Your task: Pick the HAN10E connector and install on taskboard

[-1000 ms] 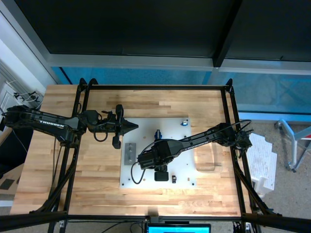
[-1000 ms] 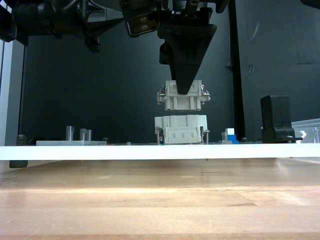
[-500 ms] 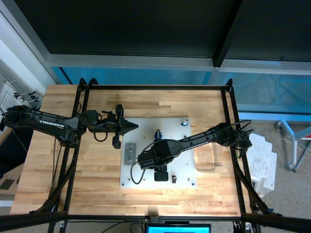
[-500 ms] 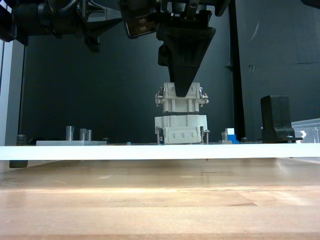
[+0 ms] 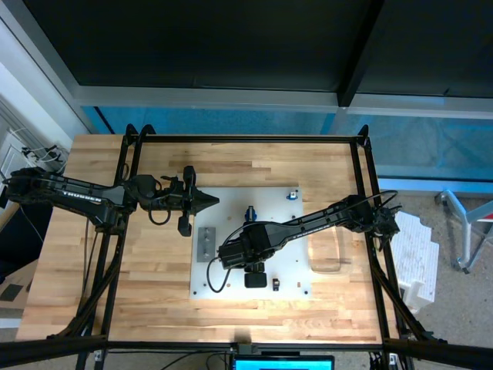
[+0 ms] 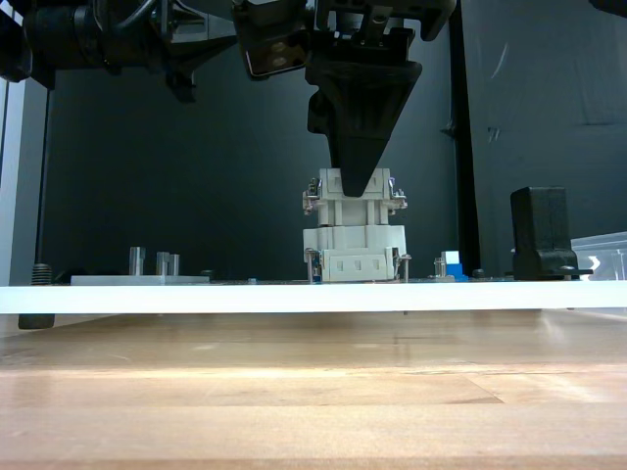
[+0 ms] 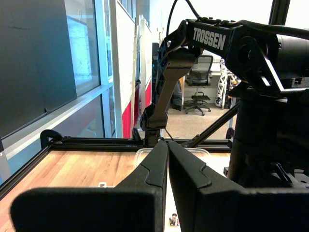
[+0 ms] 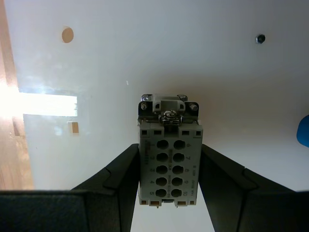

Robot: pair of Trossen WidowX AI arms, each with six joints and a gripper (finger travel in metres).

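Tabletop [image 5: 115, 293]: wooden, carrying the taskboard at its middle, between the two arms.
Taskboard [image 5: 296, 223]: a white plate lying flat, with a beige socket [image 6: 354, 257] standing upright on it beneath the right arm.
Right arm: it reaches inward from the right edge, wrist bent so that the right gripper [image 6: 355, 186] points straight down over the socket.
Left gripper [image 7: 168, 145]: level over the board's far left corner, well apart from the socket, jaws pressed together on nothing.
Right jaws: clamped on the two long sides of the HAN10E connector [image 8: 170, 159].
Connector position: level, directly above the socket, its underside touching or just entering the socket's top, not yet seated.
Long axis: along the gap between the jaws, matching the socket's outline in the low view.
Coming move: likely a straight downward press by the right arm, the nearer one.
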